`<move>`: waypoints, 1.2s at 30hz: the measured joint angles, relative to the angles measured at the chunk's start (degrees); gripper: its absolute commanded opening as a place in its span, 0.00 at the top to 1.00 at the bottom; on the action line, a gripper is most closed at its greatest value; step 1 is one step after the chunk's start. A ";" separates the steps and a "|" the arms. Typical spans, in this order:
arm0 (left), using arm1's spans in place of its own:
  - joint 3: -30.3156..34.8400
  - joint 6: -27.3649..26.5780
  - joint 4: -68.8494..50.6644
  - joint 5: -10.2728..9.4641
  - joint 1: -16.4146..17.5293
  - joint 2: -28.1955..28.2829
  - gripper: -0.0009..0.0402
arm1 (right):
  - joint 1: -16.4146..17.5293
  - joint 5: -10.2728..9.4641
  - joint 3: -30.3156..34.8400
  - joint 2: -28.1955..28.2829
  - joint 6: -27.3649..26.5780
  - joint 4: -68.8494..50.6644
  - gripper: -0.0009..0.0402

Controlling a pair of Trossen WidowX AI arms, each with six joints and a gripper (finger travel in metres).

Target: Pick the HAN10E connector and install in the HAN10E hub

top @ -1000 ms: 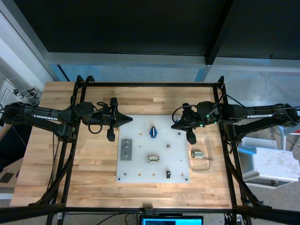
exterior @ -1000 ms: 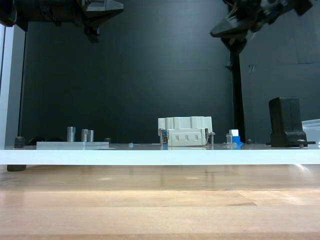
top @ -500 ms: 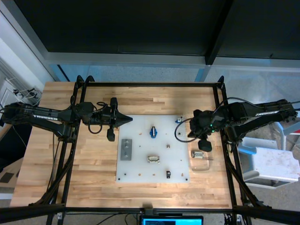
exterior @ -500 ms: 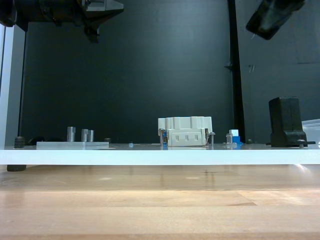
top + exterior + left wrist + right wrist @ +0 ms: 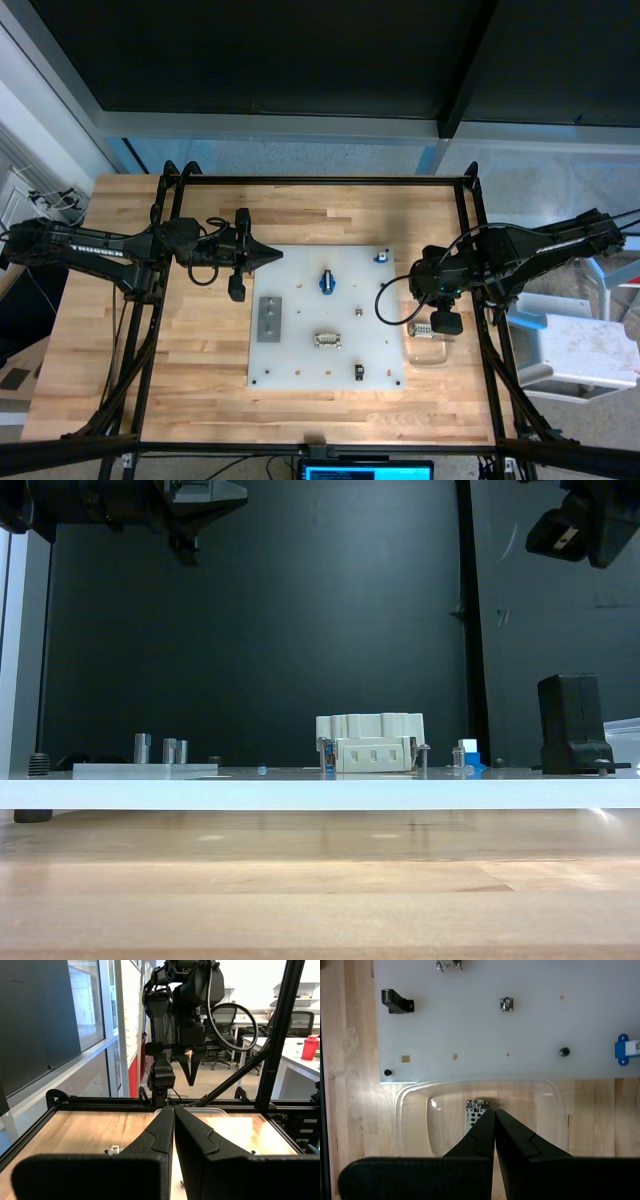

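Black arms [image 5: 140,255], looped cables [image 5: 392,303], white lettering [image 5: 88,240]

Brightly and evenly lit from overhead in the high view, with a pale sheen on the white plate [image 5: 300,355] and only faint shadows on the wooden surface [image 5: 120,340]; black-backed in the low view and soft along the nearest wood (too close for focus). Backlit by a bright room behind the left claw [image 5: 173,1108], held high left of the plate and nearly a silhouette. Crisp below the right claw [image 5: 495,1111], above the clear tray [image 5: 410,1110], with small glints on its plastic.
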 measured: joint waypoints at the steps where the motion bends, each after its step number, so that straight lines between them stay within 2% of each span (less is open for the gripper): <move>1: 0.00 0.00 0.00 0.00 0.00 0.00 0.98 | 0.07 0.00 0.00 0.02 0.17 -0.15 0.98; 10: 0.02 0.00 0.00 0.00 0.00 0.00 0.98 | 0.24 -0.02 -0.02 0.09 0.42 -1.20 0.98; 14: 0.02 0.00 -0.02 0.00 0.00 -0.02 0.98 | 0.44 0.46 -0.09 1.01 0.94 -3.37 0.94; 18: 0.02 0.00 -0.02 0.00 0.00 0.00 0.98 | 2.25 2.93 -0.22 1.84 2.36 -5.20 0.84; 22: 0.02 0.00 0.00 -0.02 0.00 0.00 0.98 | 4.46 3.30 -0.28 3.15 3.23 -5.31 0.72; 27: 0.00 0.00 -0.02 0.00 0.00 -0.02 0.98 | 6.73 5.22 -0.42 6.47 3.93 -5.46 0.58; 31: 0.02 0.00 0.00 0.00 0.00 -0.02 0.98 | 8.33 7.50 -1.07 8.61 5.60 -5.57 0.47; 36: 0.02 0.00 0.00 0.00 0.00 0.00 0.98 | 9.81 7.48 -4.37 8.96 8.68 -3.04 0.34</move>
